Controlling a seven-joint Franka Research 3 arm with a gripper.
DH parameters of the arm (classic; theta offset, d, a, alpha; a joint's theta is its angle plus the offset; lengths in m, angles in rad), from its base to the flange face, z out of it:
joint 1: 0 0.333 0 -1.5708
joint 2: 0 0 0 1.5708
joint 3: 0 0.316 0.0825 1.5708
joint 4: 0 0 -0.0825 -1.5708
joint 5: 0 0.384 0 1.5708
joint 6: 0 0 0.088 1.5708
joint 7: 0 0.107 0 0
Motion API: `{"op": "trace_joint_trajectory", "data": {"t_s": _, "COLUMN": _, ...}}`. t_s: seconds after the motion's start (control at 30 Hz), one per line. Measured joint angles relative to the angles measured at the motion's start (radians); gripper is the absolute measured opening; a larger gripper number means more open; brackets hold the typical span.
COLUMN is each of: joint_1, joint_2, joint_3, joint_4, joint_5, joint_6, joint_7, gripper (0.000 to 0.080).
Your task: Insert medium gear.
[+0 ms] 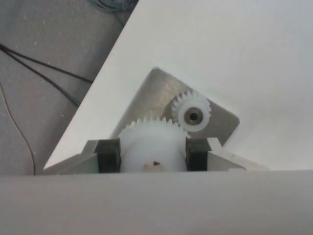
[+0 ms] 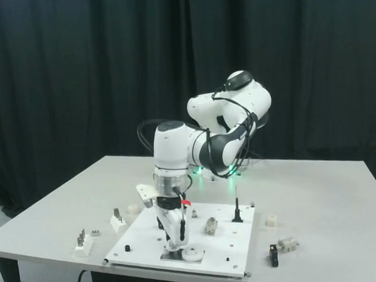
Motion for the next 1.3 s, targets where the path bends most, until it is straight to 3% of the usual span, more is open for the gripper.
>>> {"op": "trace_joint_trajectory", "data": {"t_s": 1.3, "joint_1": 0.008, "joint_2": 0.002, "joint_3": 0.002, "joint_4": -0.001, "joint_5": -0.009, "joint_6": -0.037, "joint_7": -0.018, "gripper": 0.0283}}
